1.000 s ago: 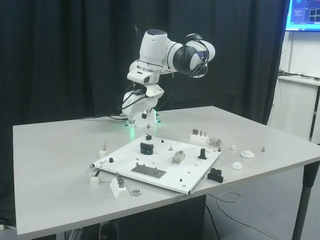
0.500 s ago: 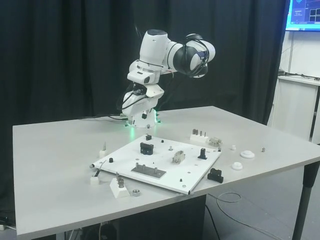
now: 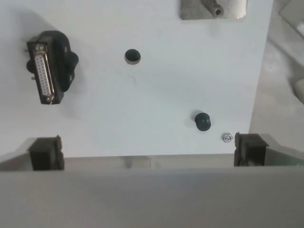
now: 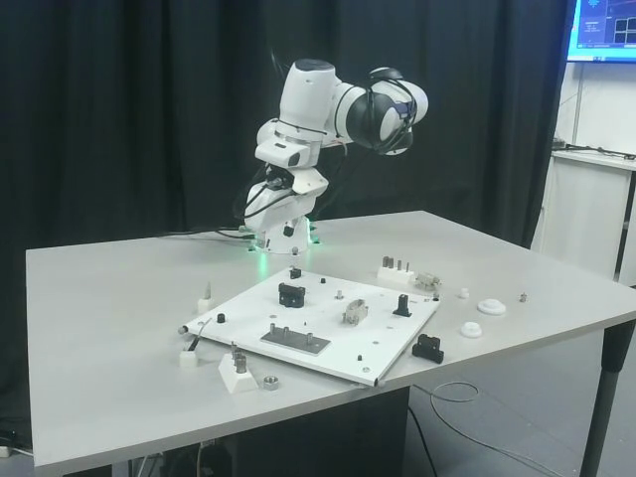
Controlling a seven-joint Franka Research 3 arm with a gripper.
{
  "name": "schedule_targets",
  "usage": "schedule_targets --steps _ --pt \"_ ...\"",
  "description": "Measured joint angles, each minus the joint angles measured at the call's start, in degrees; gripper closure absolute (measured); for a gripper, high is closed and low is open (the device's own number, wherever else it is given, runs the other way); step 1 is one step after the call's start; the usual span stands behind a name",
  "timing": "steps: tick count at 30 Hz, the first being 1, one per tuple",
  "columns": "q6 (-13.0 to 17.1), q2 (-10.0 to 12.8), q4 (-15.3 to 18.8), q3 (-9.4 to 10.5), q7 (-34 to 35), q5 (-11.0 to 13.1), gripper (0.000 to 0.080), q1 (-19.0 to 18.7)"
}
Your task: Pick Ethernet.
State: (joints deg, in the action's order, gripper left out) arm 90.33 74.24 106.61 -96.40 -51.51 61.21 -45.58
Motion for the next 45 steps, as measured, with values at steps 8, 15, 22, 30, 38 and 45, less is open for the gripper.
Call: schedule_targets --steps 8,15,22,30,38,45 --pt "-0.33 0.06 -0.21 0.11 0.0 -0.56 0.0003 0.01" --pt "-0.38 0.06 -0.39 0.24 0.0 -1.03 0.0003 0.07" --pt "-0.36 0.06 -0.53 0.33 -0.17 -1.13 0.0003 0.1" --pt "0.13 0.1 -0.89 0.46 -1.19 -1.33 0.0003 0.06" --pt "0.91 0.13 -0.97 0.64 -2.6 -2.06 0.0003 -0.16" --pt "1.53 0.15 -1.0 0.79 -4.21 -2.67 0.0003 -0.46"
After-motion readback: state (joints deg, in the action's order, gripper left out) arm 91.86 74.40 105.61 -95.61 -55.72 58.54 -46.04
